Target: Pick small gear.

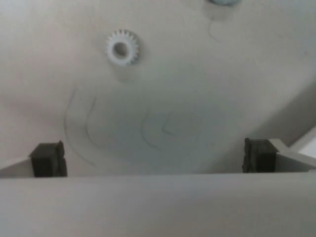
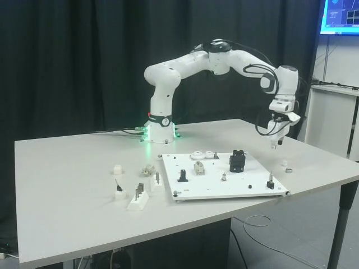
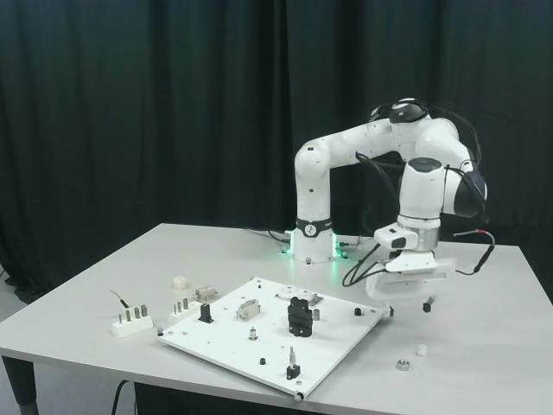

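Note:
The small gear [image 1: 121, 48] is white, toothed, with a round hole, and lies flat on the grey table. In the room views the small gear [image 2: 284, 163] [image 3: 422, 349] rests just off the white board's corner, near the table's edge. My gripper [image 1: 153, 158] hangs above the table and holds nothing; its black fingertips [image 1: 48, 159] stand wide apart. The gripper [image 2: 276, 140] [image 3: 406, 304] is open and well above the gear, which lies off to one side of the gap between the fingers.
A grey nut [image 3: 402, 364] [image 2: 289, 169] lies close to the gear. The white assembly board [image 3: 337, 346] carries a black block [image 3: 299, 314] and several small fixtures. White stands with pegs [image 3: 131, 323] sit beyond the board's far end. The table edge [image 2: 336, 180] is near the gear.

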